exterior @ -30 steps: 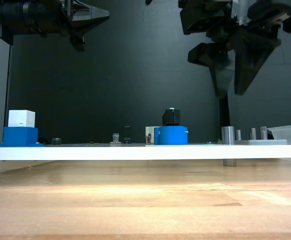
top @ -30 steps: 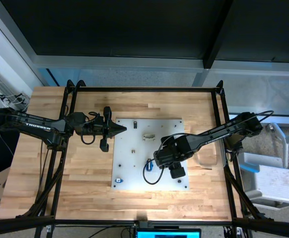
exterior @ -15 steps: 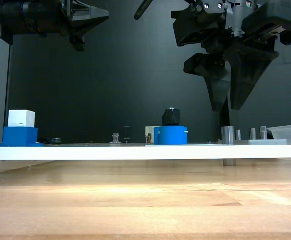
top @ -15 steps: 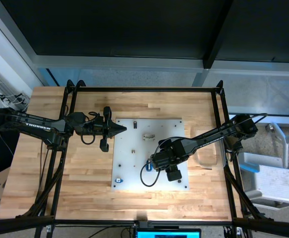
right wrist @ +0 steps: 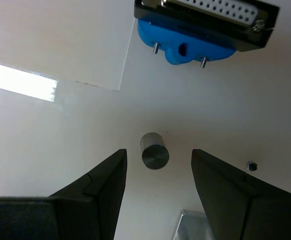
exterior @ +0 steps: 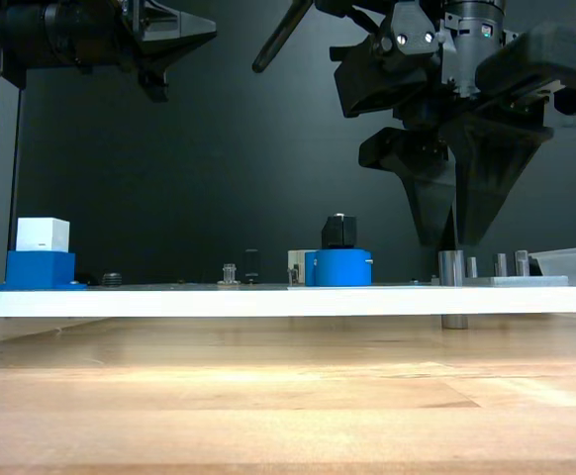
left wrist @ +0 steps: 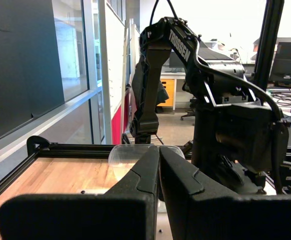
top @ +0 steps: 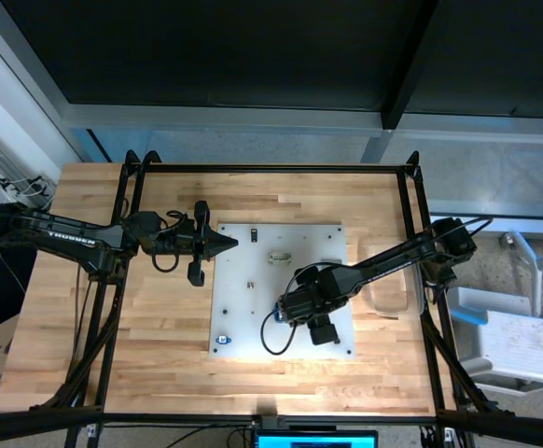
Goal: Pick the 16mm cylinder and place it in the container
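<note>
The 16mm cylinder (right wrist: 154, 150) is a short grey metal peg standing upright on the white board (top: 253, 308). In the low view the cylinder (exterior: 451, 267) stands directly below my right gripper (exterior: 451, 240), whose tips hang just above its top. The right gripper (right wrist: 158, 156) is open, one finger on either side of the peg and not touching it. From above, the right gripper (top: 314, 314) hides the peg. The container (top: 389, 297), a clear shallow tray, lies on the wood to the right of the board. My left gripper (top: 229, 242) hovers shut at the board's far left corner.
A blue connector block (right wrist: 185, 42) sits on the board just beyond the peg. A blue round holder (exterior: 342, 267) with a black cap, a white cube on a blue base (exterior: 41, 252) and a grey block with small pegs (exterior: 516, 281) also stand on the board.
My right gripper has shifted left over the board and come down, so its open fingers now hang right above the cylinder. The left arm has not moved.
</note>
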Controlling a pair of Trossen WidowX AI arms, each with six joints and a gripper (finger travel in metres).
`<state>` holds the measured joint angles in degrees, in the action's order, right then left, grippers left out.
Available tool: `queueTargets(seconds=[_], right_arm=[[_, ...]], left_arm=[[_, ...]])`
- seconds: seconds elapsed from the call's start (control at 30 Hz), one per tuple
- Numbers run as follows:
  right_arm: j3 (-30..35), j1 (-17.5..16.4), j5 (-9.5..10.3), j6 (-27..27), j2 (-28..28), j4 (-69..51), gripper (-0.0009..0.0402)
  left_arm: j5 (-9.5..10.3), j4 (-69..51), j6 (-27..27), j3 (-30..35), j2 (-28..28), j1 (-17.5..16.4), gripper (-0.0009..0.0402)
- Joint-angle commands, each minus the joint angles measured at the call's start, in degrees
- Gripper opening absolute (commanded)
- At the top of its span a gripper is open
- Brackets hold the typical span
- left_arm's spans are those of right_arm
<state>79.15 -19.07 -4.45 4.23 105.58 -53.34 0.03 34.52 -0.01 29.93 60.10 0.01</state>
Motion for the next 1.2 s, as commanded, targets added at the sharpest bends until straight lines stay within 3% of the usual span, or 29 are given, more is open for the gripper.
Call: queueTargets(seconds=[0.03, 0.5, 1.2], right_arm=[[-0.26, 0.00, -0.02, 0.02, 0.68, 0.20, 0.0178], [-2.21, 0.04, -0.07, -0.09, 0.98, 2.69, 0.0171], [-3.26, 0.07, -0.04, -0.24, 0.81, 3.91, 0.0080]], left_arm=[[-0.02, 0.00, 0.00, 0.02, 0.02, -0.02, 0.0000], [-0.02, 0.00, 0.00, 0.02, 0.00, 0.00, 0.0000], [-0.02, 0.02, 0.00, 0.02, 0.00, 0.00, 0.0000]])
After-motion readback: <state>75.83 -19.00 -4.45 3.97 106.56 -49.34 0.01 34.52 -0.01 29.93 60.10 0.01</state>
